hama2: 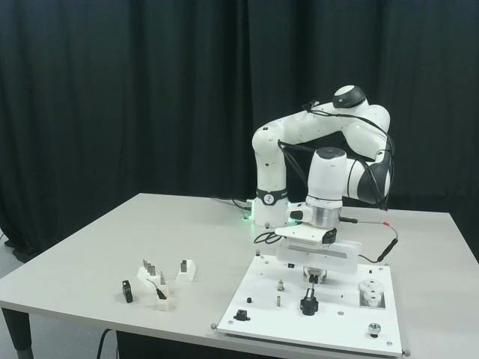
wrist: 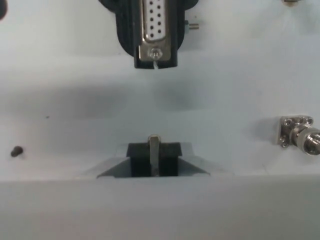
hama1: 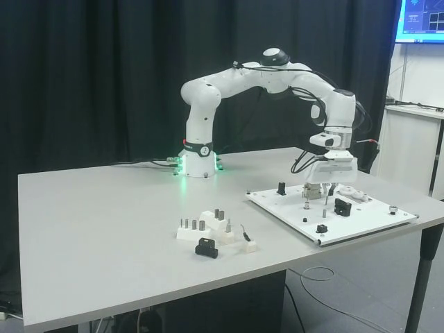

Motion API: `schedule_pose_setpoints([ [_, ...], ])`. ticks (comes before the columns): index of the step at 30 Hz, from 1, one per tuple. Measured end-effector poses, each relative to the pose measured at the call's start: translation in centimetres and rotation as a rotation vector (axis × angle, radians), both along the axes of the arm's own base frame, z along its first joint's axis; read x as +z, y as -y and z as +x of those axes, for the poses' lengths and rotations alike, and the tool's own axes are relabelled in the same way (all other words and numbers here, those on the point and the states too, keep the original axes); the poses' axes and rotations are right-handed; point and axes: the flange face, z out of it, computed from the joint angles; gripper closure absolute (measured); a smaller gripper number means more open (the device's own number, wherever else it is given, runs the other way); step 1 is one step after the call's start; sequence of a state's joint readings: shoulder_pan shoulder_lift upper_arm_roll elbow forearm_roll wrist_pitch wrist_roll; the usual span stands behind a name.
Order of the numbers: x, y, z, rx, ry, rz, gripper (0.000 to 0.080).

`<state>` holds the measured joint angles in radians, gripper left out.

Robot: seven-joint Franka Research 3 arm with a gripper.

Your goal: Insert square peg 1.

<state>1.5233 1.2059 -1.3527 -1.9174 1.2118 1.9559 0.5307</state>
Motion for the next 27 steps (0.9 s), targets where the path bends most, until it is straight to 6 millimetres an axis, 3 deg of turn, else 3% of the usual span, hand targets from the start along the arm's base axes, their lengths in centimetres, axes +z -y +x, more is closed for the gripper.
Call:
schedule_pose_setpoints([
  [27,0.2,1.2,0.5,0.008,-0.017,0.036,0.0772],
])
